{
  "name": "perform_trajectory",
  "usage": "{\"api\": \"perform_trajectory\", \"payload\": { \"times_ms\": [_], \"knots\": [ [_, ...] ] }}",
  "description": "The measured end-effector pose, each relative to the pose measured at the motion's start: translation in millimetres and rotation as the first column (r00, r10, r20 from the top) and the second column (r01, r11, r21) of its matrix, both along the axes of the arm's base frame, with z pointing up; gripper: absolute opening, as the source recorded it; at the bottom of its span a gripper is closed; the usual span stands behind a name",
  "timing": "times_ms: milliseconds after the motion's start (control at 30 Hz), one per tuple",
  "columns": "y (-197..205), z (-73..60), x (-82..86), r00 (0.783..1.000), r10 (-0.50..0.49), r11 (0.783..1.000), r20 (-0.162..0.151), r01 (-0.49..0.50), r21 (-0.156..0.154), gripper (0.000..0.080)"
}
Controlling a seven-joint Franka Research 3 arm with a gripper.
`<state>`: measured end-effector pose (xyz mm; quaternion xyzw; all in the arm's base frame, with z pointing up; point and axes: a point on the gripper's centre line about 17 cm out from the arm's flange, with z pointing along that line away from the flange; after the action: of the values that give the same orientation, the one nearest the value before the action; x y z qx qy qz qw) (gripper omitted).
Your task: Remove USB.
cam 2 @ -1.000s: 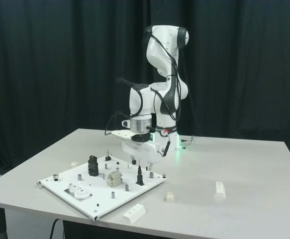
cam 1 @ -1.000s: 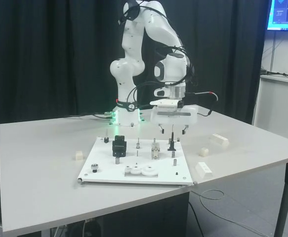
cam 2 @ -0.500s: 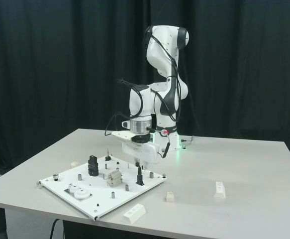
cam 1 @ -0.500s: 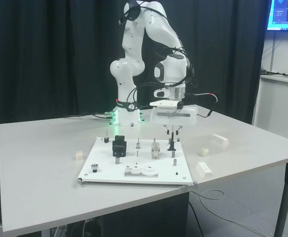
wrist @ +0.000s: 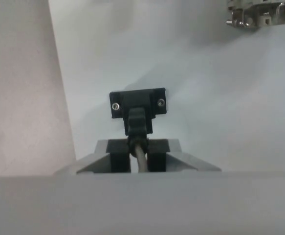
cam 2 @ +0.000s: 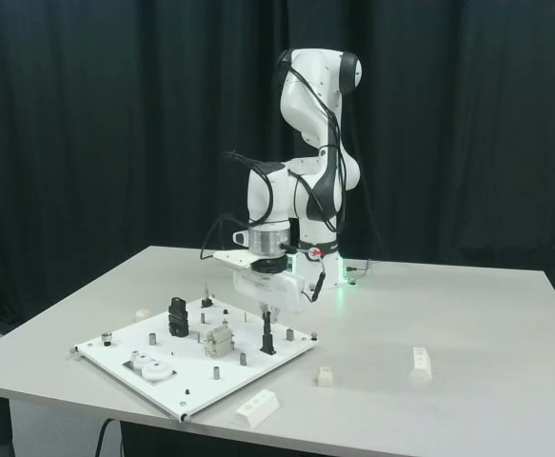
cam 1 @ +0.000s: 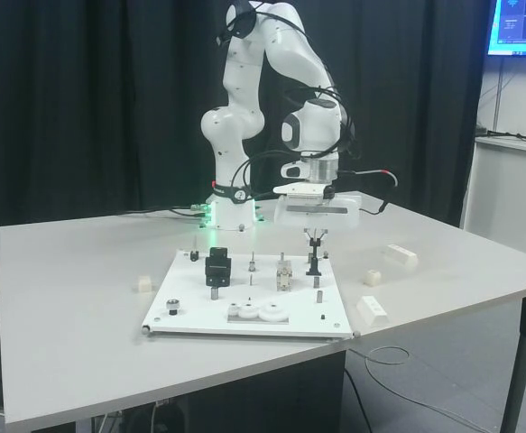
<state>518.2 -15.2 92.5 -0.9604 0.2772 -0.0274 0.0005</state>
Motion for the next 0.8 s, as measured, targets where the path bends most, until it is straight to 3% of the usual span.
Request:
{"api": "perform_trajectory", "payload": {
  "times_ms": [800],
  "knots": [
    [-0.3,7.3,2.8,1.0,-0.008,1.0,-0.002,0.008,0.006,0.0067]
  ]
}}
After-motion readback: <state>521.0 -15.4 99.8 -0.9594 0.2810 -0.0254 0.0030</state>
